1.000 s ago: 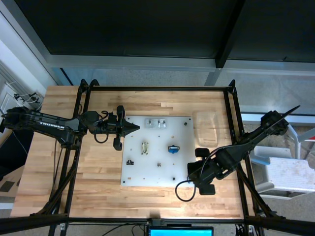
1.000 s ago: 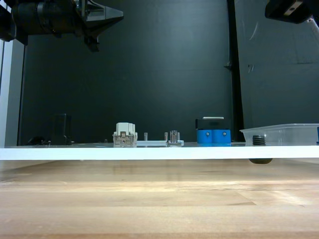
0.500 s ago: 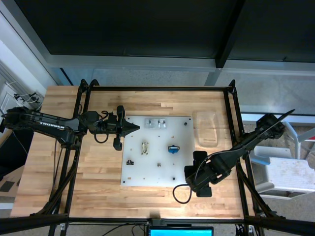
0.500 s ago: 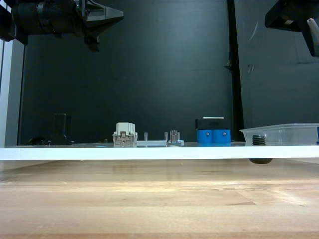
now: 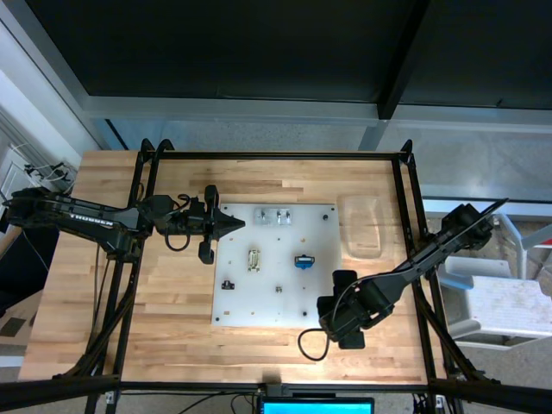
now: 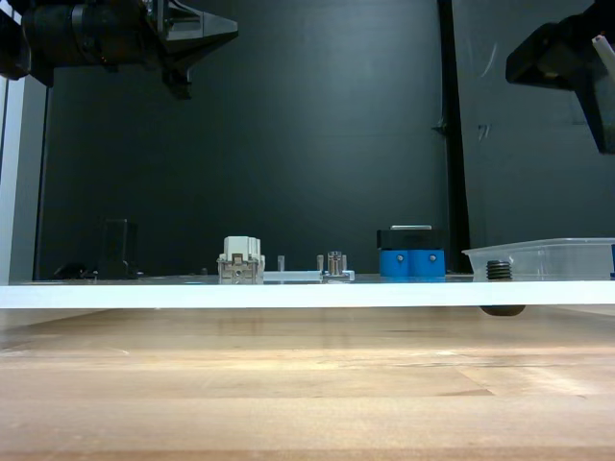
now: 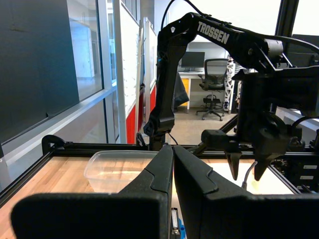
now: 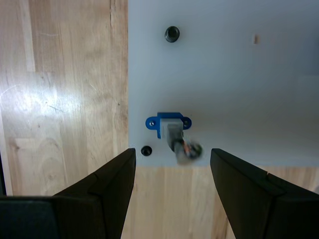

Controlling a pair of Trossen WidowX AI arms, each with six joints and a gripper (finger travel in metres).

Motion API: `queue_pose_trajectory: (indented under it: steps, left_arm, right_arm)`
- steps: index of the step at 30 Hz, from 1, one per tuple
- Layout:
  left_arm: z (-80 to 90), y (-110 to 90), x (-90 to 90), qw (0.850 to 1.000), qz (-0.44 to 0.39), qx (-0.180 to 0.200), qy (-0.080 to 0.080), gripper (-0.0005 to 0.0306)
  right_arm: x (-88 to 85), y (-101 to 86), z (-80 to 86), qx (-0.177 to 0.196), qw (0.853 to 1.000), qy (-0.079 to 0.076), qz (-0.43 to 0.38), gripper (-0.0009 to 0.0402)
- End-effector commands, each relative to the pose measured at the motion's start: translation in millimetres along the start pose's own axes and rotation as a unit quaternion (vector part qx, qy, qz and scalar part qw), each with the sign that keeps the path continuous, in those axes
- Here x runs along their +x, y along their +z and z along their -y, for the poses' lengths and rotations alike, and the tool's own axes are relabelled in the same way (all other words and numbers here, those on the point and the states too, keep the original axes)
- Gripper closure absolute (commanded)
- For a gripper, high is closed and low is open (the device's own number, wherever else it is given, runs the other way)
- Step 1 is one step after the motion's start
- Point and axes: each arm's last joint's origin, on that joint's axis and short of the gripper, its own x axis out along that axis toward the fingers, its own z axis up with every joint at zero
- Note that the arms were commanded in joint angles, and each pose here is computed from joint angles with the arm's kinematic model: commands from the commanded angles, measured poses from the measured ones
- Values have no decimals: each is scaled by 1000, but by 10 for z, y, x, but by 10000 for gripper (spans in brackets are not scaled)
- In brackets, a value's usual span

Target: Remove the rj45 connector and place it in the container

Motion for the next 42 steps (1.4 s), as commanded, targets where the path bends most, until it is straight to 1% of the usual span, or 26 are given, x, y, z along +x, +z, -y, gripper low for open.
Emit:
queue_pose_trajectory:
  steps: [1,4,7,13,24,31,38,42]
  left_arm:
    - [0,1,0,1000,0,0,0,300]
    - [0,1,0,1000,0,0,0,300]
    - [0,0,1,1000,0,0,0,300]
    - [-1,1,0,1000,0,0,0,300]
    - [-1,1,0,1000,0,0,0,300]
    - [-1,0,1,1000,0,0,0,300]
    - [-1,0,1,1000,0,0,0,300]
    - [-1,0,1,1000,0,0,0,300]
  right_arm:
    - [52,-5,4,1,1000,0,1,185]
    - [72,-12,9,1,1000,-1,0,185]
    - [101,-19,27,3,1000,-6,-1,185]
    - [194,-35,42,-2,1000,-3,4,185]
    - [244,-23,87,-12,1000,-4,7,186]
    - [301,-29,100,-10,1000,-1,12,214]
    - [320,-40,109,-10,1000,-2,9,242]
    - [320,-40,109,-10,1000,1,7,260]
